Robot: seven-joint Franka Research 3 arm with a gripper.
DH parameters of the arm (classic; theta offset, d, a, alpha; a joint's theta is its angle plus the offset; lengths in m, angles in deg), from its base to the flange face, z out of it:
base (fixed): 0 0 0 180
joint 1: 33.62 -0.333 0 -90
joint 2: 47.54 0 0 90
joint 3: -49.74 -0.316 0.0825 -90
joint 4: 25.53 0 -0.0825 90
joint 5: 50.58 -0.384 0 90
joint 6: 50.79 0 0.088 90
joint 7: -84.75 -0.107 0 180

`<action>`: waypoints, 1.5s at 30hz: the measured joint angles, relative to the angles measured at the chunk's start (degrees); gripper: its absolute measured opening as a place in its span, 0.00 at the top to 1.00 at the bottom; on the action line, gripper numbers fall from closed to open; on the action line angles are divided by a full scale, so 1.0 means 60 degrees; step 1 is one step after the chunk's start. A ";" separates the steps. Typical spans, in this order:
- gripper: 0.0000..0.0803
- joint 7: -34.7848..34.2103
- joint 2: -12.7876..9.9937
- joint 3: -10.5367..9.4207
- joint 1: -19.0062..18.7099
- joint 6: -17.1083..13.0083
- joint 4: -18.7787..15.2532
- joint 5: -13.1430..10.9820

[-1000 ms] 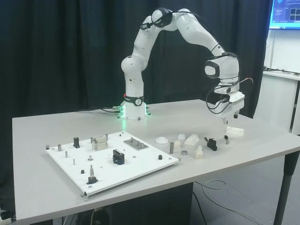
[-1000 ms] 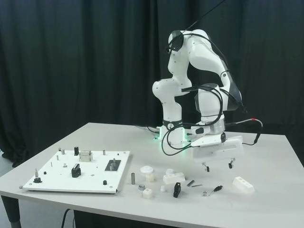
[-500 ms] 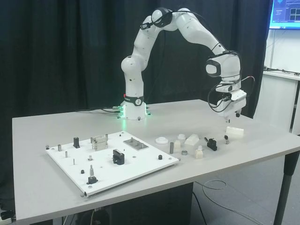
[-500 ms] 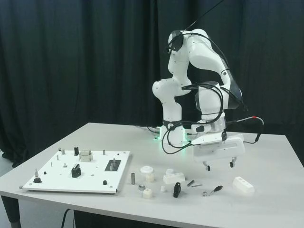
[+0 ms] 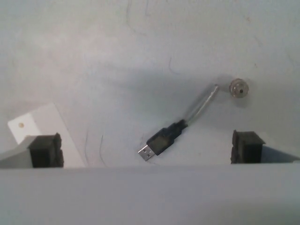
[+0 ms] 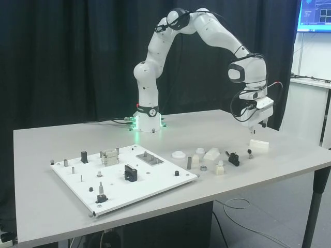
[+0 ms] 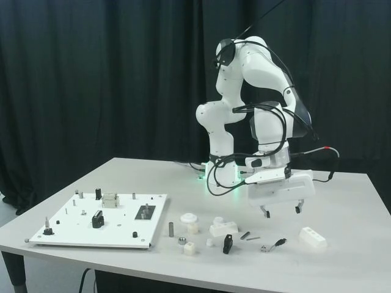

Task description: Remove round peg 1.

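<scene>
- Two jaws [image 7: 281, 210], spread wide and empty, have risen a little higher over the worktop [image 6: 62, 206] in the last second, above the USB plug [image 5: 159, 143] near its right front edge.
- That lift carries me no nearer the pegs on the white board [image 6: 155, 188] at the left front, so removal hasn't started; which is round peg 1, I cannot tell.
- No containers are in sight.

no text, labels, brands or numbers legible anywhere
</scene>
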 joint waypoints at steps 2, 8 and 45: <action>0.00 0.0000 0.0000 0.0024 0.0000 0.0024 0.0013 0.0003; 0.00 0.0000 0.0000 0.0108 0.0000 0.0067 0.0040 0.0037; 0.00 0.0559 0.0006 0.2169 0.0104 0.1725 0.0522 0.1940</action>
